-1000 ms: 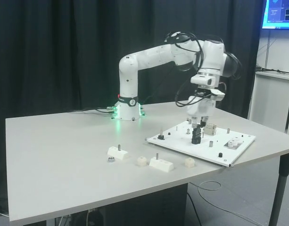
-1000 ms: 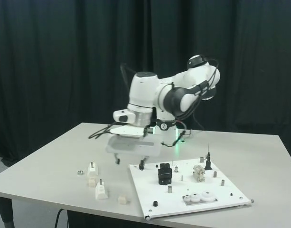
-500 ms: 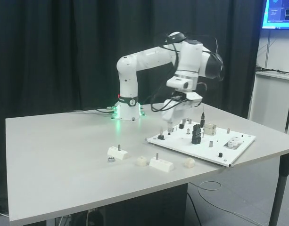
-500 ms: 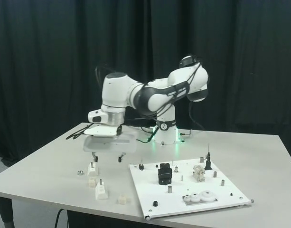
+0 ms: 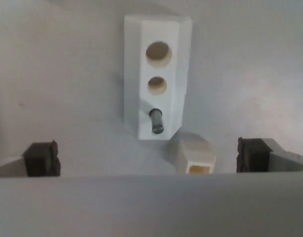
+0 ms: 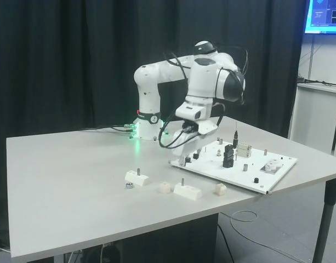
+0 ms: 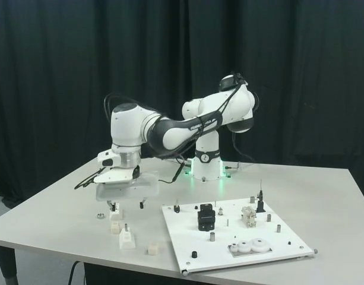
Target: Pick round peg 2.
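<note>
Wrist view shows round peg 2 [image 5: 156,121] at frame centre, standing in a white block [image 5: 156,74] on the tabletop [image 5: 67,74]. Gripper [image 5: 146,159] open. Peg looks stiff, light, slippery; grip its shaft.

The arm [image 6: 173,68] is white, built of rounded, glossy links with black bands at the joints. Black cables [image 7: 170,157] loop loosely along it. Its round base [image 6: 147,121] carries a black ring and glows green. The fingertip pads [image 5: 41,159] are black and blocky.
</note>
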